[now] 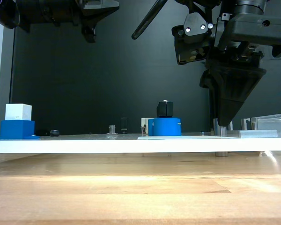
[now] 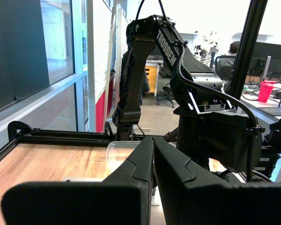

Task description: Pick the 16mm cylinder and install on the taskboard

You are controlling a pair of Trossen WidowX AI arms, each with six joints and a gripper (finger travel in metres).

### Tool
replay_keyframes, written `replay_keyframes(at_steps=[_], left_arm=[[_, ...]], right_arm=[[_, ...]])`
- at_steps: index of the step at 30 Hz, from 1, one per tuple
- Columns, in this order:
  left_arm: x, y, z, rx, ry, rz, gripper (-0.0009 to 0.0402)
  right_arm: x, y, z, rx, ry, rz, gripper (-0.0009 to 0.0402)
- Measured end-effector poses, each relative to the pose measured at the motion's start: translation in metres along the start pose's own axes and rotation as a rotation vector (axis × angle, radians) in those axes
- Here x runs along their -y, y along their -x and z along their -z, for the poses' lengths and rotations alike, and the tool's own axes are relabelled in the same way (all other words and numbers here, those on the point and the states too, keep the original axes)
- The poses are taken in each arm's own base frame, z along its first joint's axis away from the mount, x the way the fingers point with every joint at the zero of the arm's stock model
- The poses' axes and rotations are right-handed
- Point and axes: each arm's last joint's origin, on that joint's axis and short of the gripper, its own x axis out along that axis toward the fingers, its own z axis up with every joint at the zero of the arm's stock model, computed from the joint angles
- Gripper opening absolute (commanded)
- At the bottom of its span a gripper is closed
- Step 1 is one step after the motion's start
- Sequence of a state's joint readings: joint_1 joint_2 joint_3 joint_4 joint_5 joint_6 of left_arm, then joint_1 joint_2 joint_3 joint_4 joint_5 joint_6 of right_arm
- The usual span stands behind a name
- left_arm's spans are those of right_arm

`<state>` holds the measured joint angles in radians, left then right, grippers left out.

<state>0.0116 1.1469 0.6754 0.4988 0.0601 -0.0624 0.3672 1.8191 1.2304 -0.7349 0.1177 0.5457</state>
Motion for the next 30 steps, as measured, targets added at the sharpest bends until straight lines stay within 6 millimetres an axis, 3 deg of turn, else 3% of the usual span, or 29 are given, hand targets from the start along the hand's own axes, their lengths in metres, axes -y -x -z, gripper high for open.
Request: replay_keyframes(at_steps=[11, 18, 23, 30], left_arm=[[0.0, 0.0, 0.0, 0.0, 0.0, 0.0, 0.0], [0.0, 0.0, 0.0, 0.0, 0.0, 0.0, 0.0], [0.0, 0.0, 0.0, 0.0, 0.0, 0.0, 0.0], [0.0, 0.0, 0.0, 0.0, 0.0, 0.0, 0.0]], right_arm=[[0.001, -0.003, 0.0, 0.004, 0.001, 0.022, 0.0158], [0.002, 0.009, 0.0, 0.033, -0.004, 0.011, 0.0234], [0.005, 0.023, 0.001, 0.05, -0.007, -0.001, 0.0261], [0.011, 0.048, 0.006, 0.072, -0.011, -0.015, 0.0264]])
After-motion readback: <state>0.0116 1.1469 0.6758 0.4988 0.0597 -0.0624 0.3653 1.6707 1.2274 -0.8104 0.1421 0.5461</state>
